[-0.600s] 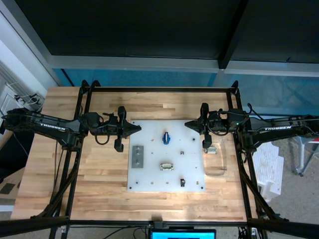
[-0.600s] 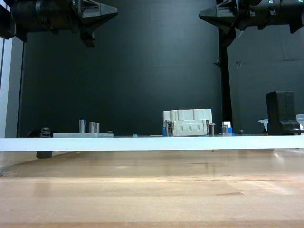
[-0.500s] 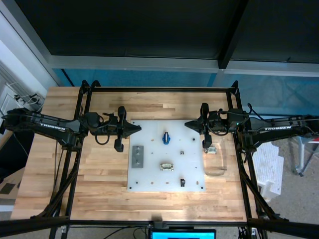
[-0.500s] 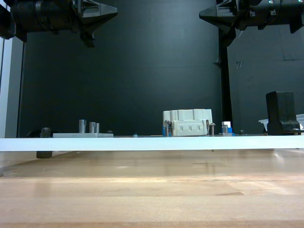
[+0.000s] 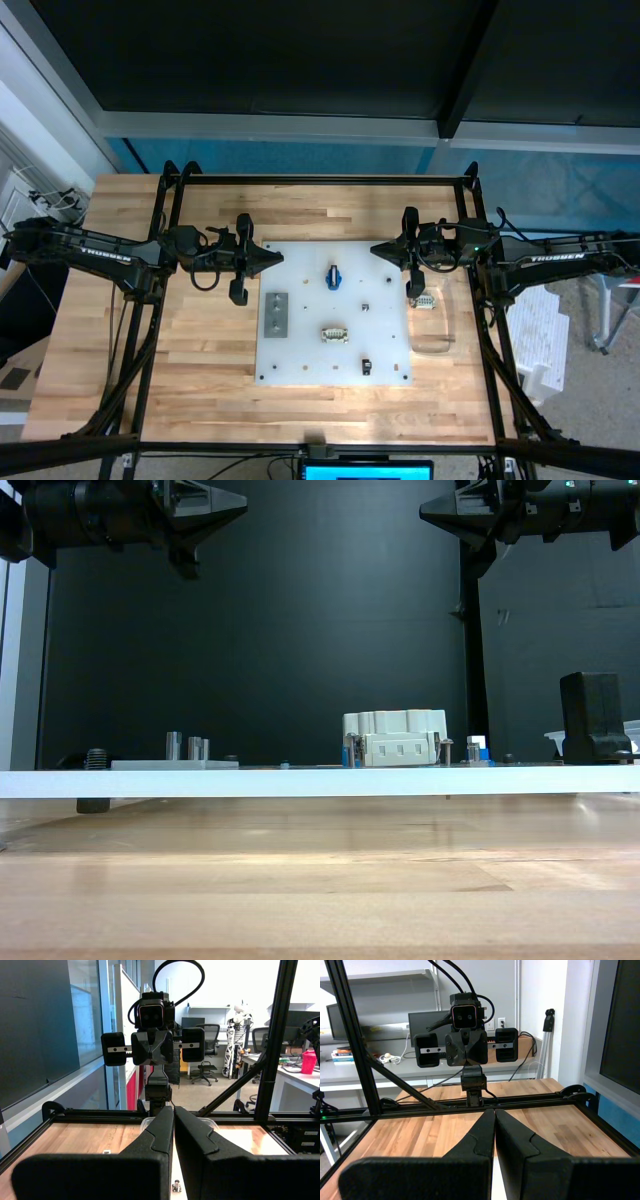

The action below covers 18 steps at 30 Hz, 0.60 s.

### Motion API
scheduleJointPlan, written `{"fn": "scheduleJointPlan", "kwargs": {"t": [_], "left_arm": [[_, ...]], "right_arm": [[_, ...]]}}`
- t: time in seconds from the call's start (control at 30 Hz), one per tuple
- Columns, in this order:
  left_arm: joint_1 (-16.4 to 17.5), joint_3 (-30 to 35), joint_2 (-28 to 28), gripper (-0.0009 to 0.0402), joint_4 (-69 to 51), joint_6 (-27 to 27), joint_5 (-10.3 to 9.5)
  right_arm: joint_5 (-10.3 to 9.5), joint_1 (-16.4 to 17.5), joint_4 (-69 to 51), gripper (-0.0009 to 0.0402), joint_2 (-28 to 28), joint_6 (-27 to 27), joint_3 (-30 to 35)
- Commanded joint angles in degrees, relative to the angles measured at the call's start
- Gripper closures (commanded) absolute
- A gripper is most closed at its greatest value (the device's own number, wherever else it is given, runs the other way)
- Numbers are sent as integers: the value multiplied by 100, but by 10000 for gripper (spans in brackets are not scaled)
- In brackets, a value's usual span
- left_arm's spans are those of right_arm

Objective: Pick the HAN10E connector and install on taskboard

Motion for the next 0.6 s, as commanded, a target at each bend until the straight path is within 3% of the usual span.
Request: {"fn": "scheduleJointPlan", "kwargs": {"t": [0.03,0.3,0.6], "left_arm": [[2,2,2,392,2,2,2],[2,2,2,392,2,2,2],[2,2,2,392,2,2,2]], "right_arm": [[9,-2,-92,393,0,52,55],[157,-4,-2422,393,13,-20,809],[155,-2,-5329,393,33,-15,1668]]}}
